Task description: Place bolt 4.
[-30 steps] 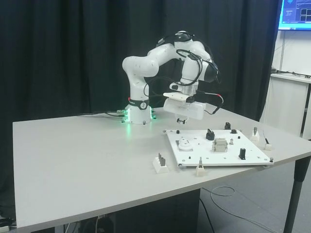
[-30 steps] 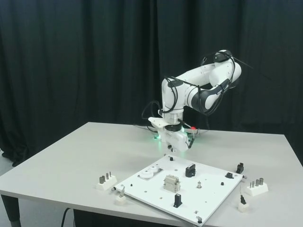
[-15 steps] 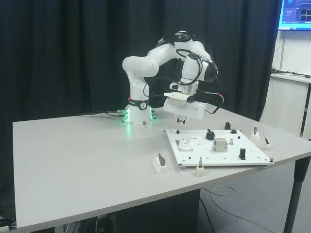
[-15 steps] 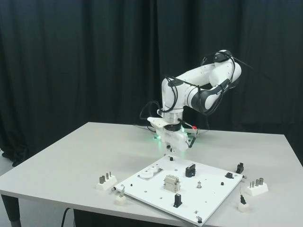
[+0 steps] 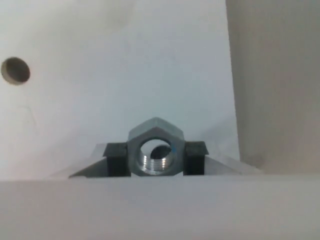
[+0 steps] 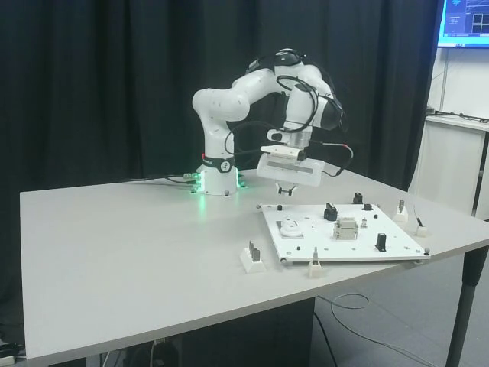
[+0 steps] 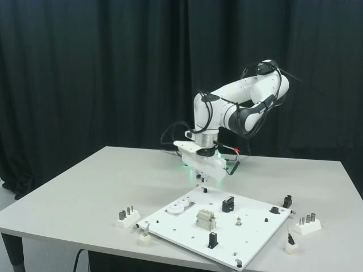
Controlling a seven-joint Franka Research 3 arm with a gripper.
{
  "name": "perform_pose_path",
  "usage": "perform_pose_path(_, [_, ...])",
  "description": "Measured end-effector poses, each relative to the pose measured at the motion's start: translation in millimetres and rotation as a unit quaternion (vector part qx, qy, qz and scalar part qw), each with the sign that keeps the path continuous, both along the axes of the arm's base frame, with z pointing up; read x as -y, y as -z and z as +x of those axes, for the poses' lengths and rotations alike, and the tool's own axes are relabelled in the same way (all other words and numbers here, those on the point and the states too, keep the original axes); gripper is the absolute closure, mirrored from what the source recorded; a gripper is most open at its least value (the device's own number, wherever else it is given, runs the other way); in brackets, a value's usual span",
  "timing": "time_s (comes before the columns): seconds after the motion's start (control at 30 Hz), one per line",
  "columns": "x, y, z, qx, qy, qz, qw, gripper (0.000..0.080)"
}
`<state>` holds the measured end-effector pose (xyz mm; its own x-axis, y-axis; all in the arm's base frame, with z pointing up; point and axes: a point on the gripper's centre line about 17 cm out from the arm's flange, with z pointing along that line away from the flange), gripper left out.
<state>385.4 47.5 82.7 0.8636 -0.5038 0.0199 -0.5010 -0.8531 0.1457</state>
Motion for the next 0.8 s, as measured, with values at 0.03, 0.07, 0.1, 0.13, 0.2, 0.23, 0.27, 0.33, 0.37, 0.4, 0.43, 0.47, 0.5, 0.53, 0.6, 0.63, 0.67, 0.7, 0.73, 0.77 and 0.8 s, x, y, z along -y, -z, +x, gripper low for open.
perform_pose_path(0.03, [2, -0.4, 1.5, 0.002, -0.006, -0.002, 1.0, 0.0576])
perform_pose_path(0.07, [4, -0.9, 3.2, 0.003, -0.012, -0.004, 0.9999, 0.0576])
perform_pose_path(0.1, [7, -1.3, 5.0, 0.005, -0.019, -0.006, 0.9998, 0.0576])
perform_pose_path(0.13, [9, -1.8, 6.9, 0.007, -0.027, -0.009, 0.9996, 0.0576])
perform_pose_path(0.2, [16, -2.6, 10.5, 0.009, -0.043, -0.014, 0.9989, 0.0576])
perform_pose_path(0.23, [19, -3.0, 12.1, 0.01, -0.05, -0.016, 0.9985, 0.0576])
perform_pose_path(0.27, [23, -3.3, 13.7, 0.011, -0.058, -0.018, 0.9981, 0.0576])
perform_pose_path(0.33, [31, -3.7, 17.0, 0.012, -0.074, -0.022, 0.997, 0.0576])
perform_pose_path(0.37, [35, -3.5, 18.6, 0.012, -0.082, -0.024, 0.9963, 0.0576])
perform_pose_path(0.4, [39, -3.3, 20.4, 0.013, -0.09, -0.025, 0.9955, 0.0576])
perform_pose_path(0.43, [42, -2.9, 22.2, 0.013, -0.099, -0.025, 0.9947, 0.0576])
perform_pose_path(0.47, [47, -2.4, 24.0, 0.014, -0.108, -0.025, 0.9937, 0.0576])
perform_pose_path(0.5, [51, -1.9, 25.8, 0.015, -0.117, -0.025, 0.9927, 0.0576])
perform_pose_path(0.53, [55, -1.3, 27.4, 0.016, -0.125, -0.025, 0.9917, 0.0576])
perform_pose_path(0.6, [64, -0.1, 30.2, 0.016, -0.144, -0.024, 0.9892, 0.0576])
perform_pose_path(0.63, [68, 0.5, 31.5, 0.016, -0.152, -0.023, 0.988, 0.0576])
perform_pose_path(0.67, [73, 1.1, 32.9, 0.016, -0.162, -0.022, 0.9865, 0.0576])
perform_pose_path(0.7, [77, 1.9, 34.3, 0.016, -0.17, -0.02, 0.9851, 0.0576])
perform_pose_path(0.73, [82, 2.7, 35.5, 0.017, -0.177, -0.018, 0.9839, 0.0576])
perform_pose_path(0.77, [86, 3.5, 36.7, 0.018, -0.183, -0.016, 0.9828, 0.0576])
perform_pose_path(0.8, [90, 4.3, 37.7, 0.019, -0.188, -0.013, 0.9819, 0.0576])
